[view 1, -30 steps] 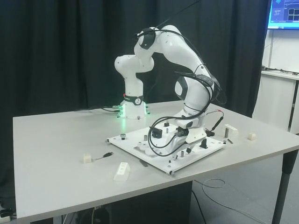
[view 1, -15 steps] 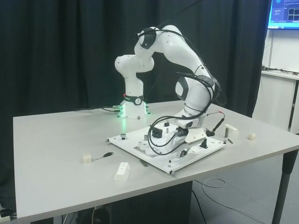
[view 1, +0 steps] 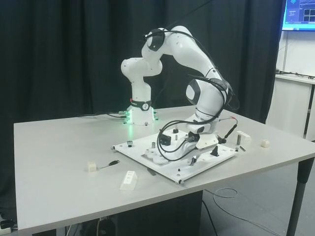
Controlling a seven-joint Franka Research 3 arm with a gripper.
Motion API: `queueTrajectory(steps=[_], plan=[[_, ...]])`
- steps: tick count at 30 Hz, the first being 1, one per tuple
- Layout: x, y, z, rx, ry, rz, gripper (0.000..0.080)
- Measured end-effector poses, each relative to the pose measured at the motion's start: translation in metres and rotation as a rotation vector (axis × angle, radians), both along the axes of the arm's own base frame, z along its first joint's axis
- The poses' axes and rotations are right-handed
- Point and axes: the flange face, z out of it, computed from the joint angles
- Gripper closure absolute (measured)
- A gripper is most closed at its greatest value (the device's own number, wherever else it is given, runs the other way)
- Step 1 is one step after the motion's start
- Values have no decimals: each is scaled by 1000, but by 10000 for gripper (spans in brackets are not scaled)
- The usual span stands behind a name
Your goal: Remove round peg 3.
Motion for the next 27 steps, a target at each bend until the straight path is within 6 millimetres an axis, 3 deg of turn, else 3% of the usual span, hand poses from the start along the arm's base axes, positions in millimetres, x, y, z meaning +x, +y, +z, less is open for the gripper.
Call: queueTrajectory(steps=[10, 27], plan=[[-1, 0, 10, 1, -3, -1, 693], [-5, -1, 59, 6, -1, -4, 695]])
